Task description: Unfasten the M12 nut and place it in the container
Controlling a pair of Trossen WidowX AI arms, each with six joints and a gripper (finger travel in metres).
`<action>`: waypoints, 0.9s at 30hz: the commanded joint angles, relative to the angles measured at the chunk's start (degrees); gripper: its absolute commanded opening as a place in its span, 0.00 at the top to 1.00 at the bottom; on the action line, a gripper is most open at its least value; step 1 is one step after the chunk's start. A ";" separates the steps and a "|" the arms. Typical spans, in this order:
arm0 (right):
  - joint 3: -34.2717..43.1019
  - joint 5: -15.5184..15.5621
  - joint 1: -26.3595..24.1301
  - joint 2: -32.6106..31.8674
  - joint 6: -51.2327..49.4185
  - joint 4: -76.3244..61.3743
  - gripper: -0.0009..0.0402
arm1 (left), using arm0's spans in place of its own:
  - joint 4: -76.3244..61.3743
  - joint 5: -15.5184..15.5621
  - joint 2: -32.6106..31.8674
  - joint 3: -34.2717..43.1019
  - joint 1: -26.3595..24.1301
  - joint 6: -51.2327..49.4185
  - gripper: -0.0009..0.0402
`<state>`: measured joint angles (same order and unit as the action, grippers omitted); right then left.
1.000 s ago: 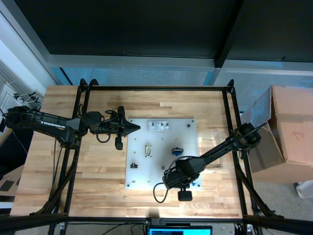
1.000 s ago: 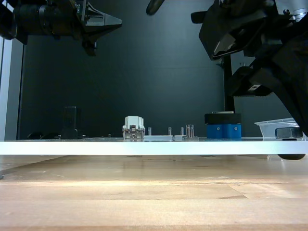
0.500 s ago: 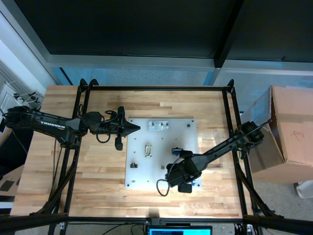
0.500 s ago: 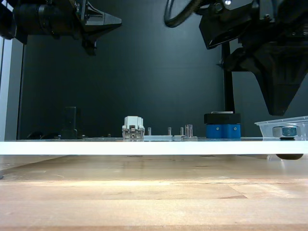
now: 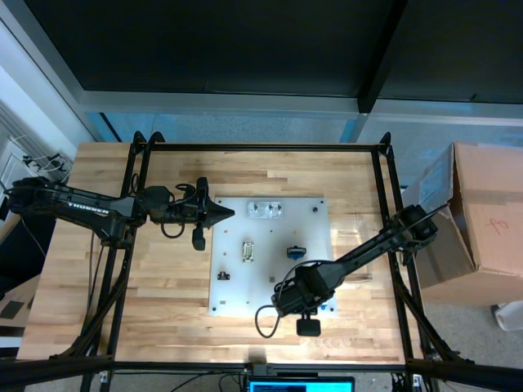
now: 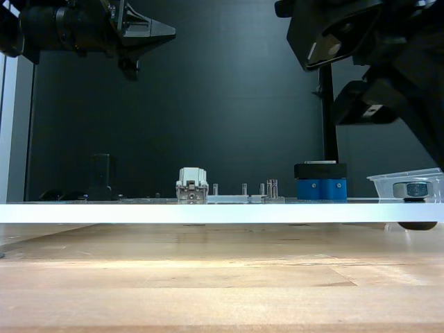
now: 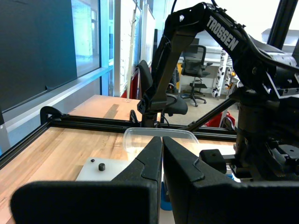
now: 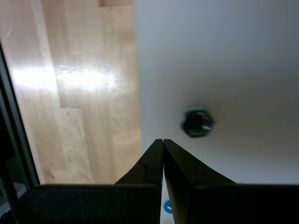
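Observation:
The small silver M12 nut (image 8: 197, 122) lies flat on the white board (image 8: 224, 56) with a dark centre, and looks seated on its stud. In the low view the nut (image 6: 411, 189) sits low at the board's right end, in front of the clear container (image 6: 388, 179). My right gripper (image 8: 163, 140) is shut with nothing between its fingers, and hangs above the board just beside the nut. In the high view the right gripper (image 5: 301, 304) covers the board's near right edge and hides the nut. My left gripper (image 5: 229, 213) is shut and hovers high at the board's far left edge.
On the white board (image 5: 245, 294) stand a blue block (image 6: 321, 187), a grey connector (image 6: 192, 186) and small posts. A black frame rail (image 5: 261, 148) rings the table. A cardboard box (image 5: 482, 212) stands off the table's right side.
The right wrist swung toward the board's middle half a second ago and is back over the near right edge. The nut, covered a second ago in the low view, shows unmoved. The left arm held still.

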<state>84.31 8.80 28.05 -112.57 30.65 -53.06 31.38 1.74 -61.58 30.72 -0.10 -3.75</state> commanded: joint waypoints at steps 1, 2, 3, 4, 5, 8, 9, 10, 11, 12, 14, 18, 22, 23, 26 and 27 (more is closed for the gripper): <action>-0.66 -0.11 -0.04 -0.37 -0.02 1.31 0.98 | 0.00 -0.02 -0.02 0.00 0.02 0.00 0.98; -0.87 -0.11 -0.04 -0.37 0.00 1.60 0.98 | 0.00 -0.04 -0.02 0.00 0.00 0.00 0.98; -0.94 -0.15 -0.04 -0.37 -0.02 1.55 0.98 | 0.00 -0.02 -0.02 0.00 0.00 0.00 0.98; -0.96 -0.17 -0.07 -0.37 -0.04 1.53 0.98 | 0.00 -0.02 -0.02 0.00 0.02 0.00 0.98; -0.96 -0.24 -0.04 -0.37 -0.04 1.53 0.98 | 0.00 -0.02 -0.02 0.00 0.02 0.00 0.98; -1.03 -3.13 -0.07 -0.35 -0.09 0.57 0.98 | 0.00 -0.02 -0.02 0.00 0.00 0.00 0.98; -0.87 -5.84 -0.07 -0.28 0.00 -0.90 0.98 | 0.00 -0.02 -0.02 0.00 0.02 0.00 0.98; -0.59 -9.44 -0.07 -0.04 0.31 -3.04 0.98 | 0.00 -0.02 -0.02 0.00 0.02 0.00 0.98; -0.22 -13.16 -0.04 0.31 0.98 -5.35 0.98 | 0.00 -0.02 -0.02 0.00 0.00 0.00 0.98; 0.20 -16.63 -0.04 0.79 1.90 -7.48 0.98 | 0.00 -0.02 -0.02 0.00 0.02 0.00 0.98; 0.81 -20.37 -0.07 1.73 3.69 -9.64 0.98 | 0.00 -0.02 -0.02 0.00 0.00 0.00 0.98; 1.25 -19.12 -0.11 2.99 3.96 -10.69 0.98 | 0.00 -0.02 -0.02 0.00 0.00 0.00 0.98; 1.38 -12.31 -0.11 2.99 3.39 -10.23 0.98 | -0.02 -0.02 -0.02 0.00 0.02 0.00 0.98; 1.36 -9.88 -0.09 2.99 3.17 -9.73 0.98 | -0.02 -0.02 -0.02 0.00 0.02 0.00 0.98; 1.36 -3.48 -0.07 2.99 2.80 -7.91 0.98 | 0.00 -0.02 -0.02 0.00 0.02 0.00 0.98; 1.33 -2.34 -0.04 2.89 2.47 -7.26 0.98 | 0.00 -0.02 -0.02 0.00 0.02 0.00 0.98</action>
<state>85.67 4.60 27.90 -109.56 33.54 -61.19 31.38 1.74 -61.58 30.70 -0.10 -3.75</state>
